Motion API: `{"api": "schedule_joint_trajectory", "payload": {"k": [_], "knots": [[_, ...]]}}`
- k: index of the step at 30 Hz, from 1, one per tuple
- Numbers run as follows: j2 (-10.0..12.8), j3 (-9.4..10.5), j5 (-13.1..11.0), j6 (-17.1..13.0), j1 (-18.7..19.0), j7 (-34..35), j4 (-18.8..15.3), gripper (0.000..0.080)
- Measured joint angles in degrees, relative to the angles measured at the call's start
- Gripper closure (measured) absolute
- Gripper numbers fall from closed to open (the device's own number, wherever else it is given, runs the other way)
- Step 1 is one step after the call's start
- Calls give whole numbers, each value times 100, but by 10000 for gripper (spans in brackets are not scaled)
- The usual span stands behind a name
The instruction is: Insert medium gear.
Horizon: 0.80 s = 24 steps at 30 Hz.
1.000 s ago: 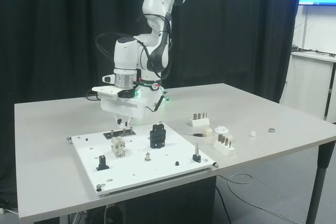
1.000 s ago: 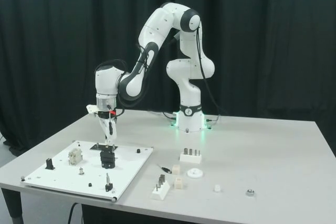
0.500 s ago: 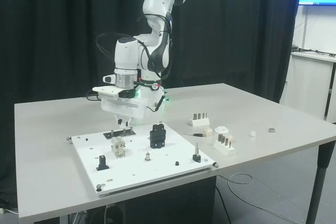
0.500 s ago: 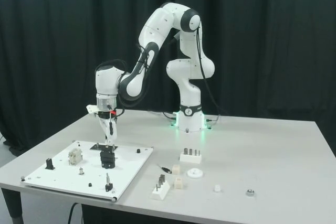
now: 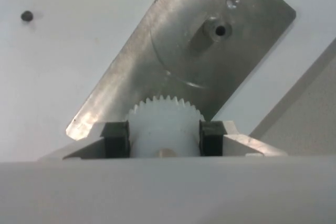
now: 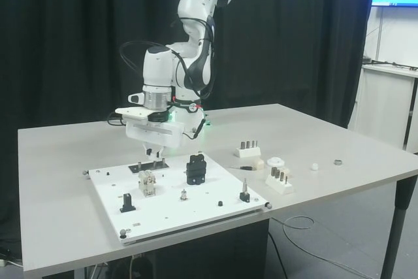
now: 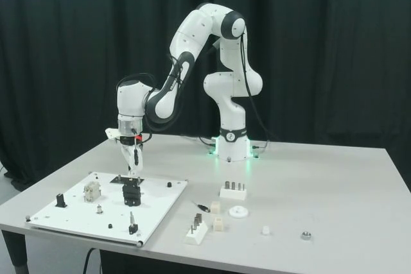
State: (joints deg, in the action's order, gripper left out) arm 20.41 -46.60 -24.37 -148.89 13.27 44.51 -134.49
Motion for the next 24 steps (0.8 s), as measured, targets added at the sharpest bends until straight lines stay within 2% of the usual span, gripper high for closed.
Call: {"api": "schedule_joint_trajectory", "payload": {"k": [24], "knots": [[30,21,0,-170,-12,-40,0,519]]}}
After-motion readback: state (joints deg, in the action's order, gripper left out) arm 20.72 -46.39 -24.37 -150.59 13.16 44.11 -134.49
